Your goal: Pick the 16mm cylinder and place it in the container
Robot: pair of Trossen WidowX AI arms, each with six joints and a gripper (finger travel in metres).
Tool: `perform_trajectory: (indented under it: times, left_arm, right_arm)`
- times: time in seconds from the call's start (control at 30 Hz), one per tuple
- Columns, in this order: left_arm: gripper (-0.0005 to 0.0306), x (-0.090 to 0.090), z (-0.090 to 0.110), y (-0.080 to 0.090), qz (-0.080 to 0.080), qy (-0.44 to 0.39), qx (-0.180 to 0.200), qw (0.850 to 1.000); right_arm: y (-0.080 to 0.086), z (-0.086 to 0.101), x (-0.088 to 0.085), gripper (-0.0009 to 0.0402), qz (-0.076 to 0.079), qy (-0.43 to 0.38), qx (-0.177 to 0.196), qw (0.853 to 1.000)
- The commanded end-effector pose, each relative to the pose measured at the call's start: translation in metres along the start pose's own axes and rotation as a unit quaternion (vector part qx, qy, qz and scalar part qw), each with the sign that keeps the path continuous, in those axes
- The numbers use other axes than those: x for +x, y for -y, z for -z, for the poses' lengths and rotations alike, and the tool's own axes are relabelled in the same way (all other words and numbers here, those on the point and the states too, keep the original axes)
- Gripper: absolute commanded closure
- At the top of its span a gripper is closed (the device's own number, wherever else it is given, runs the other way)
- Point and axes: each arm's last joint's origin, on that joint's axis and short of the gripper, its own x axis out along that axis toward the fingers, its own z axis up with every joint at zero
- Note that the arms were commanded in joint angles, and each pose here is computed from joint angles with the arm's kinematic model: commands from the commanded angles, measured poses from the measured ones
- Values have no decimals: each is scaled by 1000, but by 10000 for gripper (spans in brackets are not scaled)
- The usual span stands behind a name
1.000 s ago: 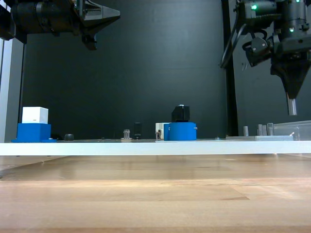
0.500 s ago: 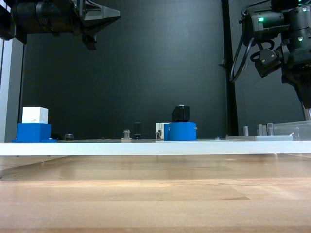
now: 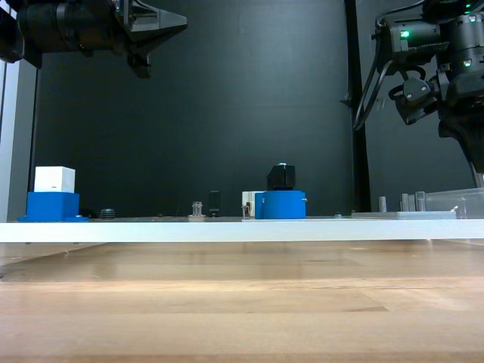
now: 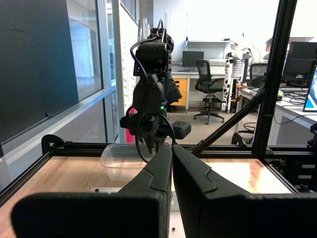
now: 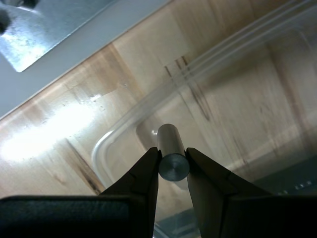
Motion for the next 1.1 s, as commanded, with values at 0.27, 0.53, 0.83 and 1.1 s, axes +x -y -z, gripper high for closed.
perform_trajectory:
  times: [0.27,0.53,0.83,1.1]
  left_arm:
    - [300,0,0,0,0,0,0,1000]
    - [300,0,0,0,0,0,0,1000]
    - [300,0,0,0,0,0,0,1000]
    - [300,0,0,0,0,0,0,1000]
  right_arm:
    - [0,-1,4,301,-3,7,-2,1000]
    - [-1,-1,5,252,-4,9,-2,1000]
    - [-1,-1,5,230,-4,9,-1,1000]
    - [-1,-1,5,232,-4,9,0,1000]
